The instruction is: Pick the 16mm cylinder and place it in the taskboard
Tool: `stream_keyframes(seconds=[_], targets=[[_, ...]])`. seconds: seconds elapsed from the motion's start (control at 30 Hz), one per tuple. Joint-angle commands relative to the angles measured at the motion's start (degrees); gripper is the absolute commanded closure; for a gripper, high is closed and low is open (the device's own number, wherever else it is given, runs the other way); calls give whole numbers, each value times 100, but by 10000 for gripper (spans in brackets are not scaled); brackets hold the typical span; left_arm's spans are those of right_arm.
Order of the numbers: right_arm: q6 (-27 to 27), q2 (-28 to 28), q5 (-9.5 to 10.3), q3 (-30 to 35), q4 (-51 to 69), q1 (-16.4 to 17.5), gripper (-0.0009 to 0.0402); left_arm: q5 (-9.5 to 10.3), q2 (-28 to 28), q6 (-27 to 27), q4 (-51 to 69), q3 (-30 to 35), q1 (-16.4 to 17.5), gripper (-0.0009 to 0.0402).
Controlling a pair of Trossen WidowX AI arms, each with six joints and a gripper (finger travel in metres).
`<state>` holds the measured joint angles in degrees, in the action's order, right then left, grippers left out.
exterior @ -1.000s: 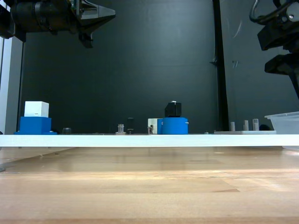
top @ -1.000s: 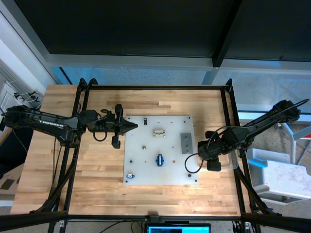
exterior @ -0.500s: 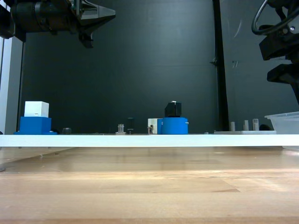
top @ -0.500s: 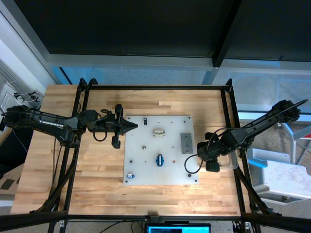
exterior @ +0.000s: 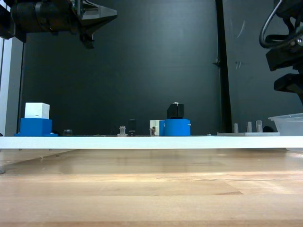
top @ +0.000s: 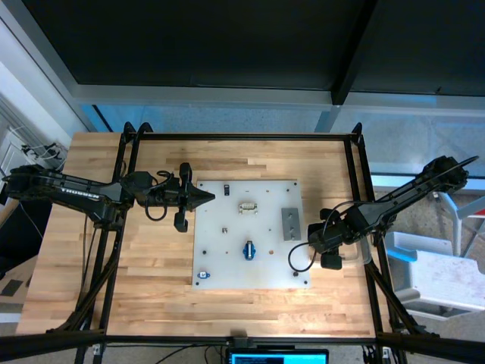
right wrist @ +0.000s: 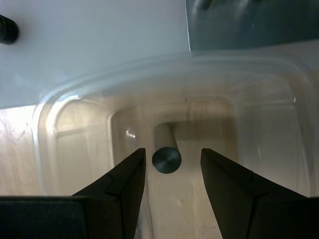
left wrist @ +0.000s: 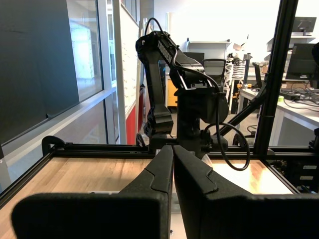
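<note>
Right wrist view: right hand (right wrist: 172, 152), spread, straddles the 16mm cylinder (right wrist: 166, 160) (in a tray (right wrist: 46, 130)). Left hand (top: 203, 196) hovers, pressed together, beside the taskboard (top: 227, 259).

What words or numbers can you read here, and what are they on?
"TROSSEN": white letters on the left arm, high view.
Lettering on the right arm, left wrist view: too small to read.
No text on the taskboard, tray or cylinder.
The left gripper, shut, hangs by the taskboard's left edge; the right gripper, fingers open, flanks the cylinder in the tray.

Dark 16mm cylinder (right wrist: 166, 159), seemingly flat, in clear tray (right wrist: 47, 112)
</note>
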<state>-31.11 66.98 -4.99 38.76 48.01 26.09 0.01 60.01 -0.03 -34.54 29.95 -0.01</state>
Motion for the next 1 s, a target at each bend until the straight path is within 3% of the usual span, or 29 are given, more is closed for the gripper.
stream_keyframes(seconds=[0.03,0.13,1.0], targets=[[7,2,-42,-9,-22,7,240,0,0,-2,0,0,0,393],[7,11,-149,-9,-37,9,240,0,0,-2,0,0,2,393],[0,214,-81,-223,-468,22,240,0,0,-2,0,0,0,393]])
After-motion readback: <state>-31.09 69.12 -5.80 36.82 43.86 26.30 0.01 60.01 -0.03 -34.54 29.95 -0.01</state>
